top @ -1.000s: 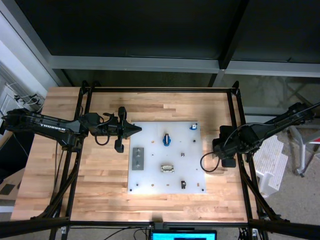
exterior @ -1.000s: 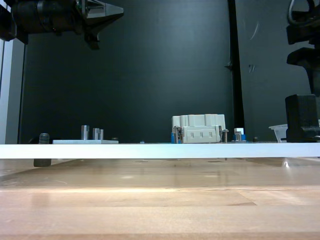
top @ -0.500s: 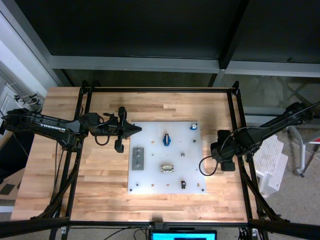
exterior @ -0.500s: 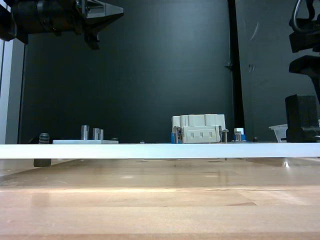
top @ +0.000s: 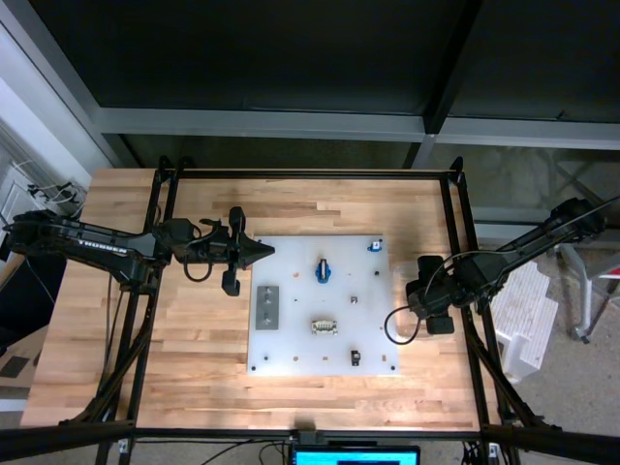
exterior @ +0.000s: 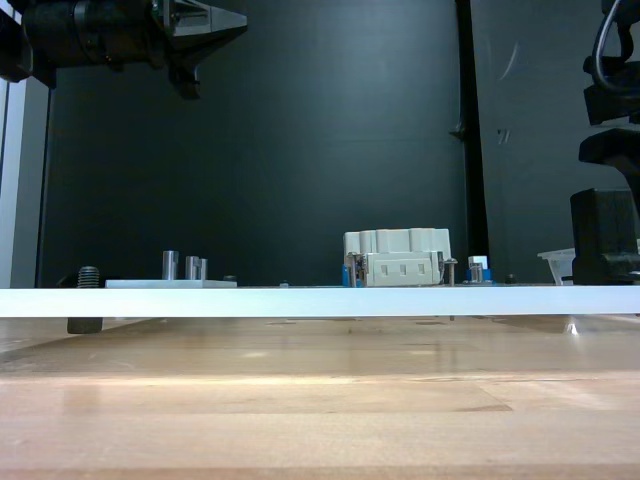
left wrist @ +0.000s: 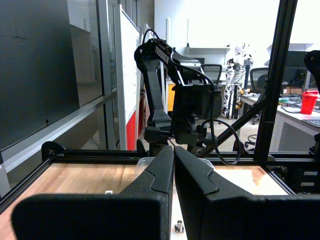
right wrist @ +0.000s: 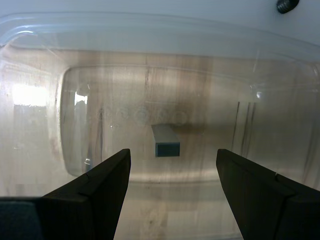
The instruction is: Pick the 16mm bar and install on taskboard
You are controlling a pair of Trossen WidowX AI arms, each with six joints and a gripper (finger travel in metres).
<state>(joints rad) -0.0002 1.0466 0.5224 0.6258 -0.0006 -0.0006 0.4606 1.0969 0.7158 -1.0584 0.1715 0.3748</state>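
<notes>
The right gripper [top: 427, 296] hangs at the right of the high view, just off the right edge of the white task board [top: 291, 341], pointing down. In its wrist view the right gripper [right wrist: 173, 151] has its fingers [right wrist: 100, 181] spread wide and grasps nothing. Below the gap between them sits a clear plastic container [right wrist: 40, 100]. The 16mm bar [right wrist: 166, 141] (a short grey block) lies free on the container's floor, touching neither finger and clear of the board.

The left gripper [top: 262, 251] is at the left of the high view, level over the board's upper left corner, and shows high in the upper left of the low view [exterior: 228, 19]. Its wrist view shows the left gripper [left wrist: 173, 150] clenched, finger against finger, with nothing between.

On the board stand a grey peg plate [top: 265, 308] and a beige connector [exterior: 398, 257]; the board rests on a wooden table [top: 194, 373].
</notes>
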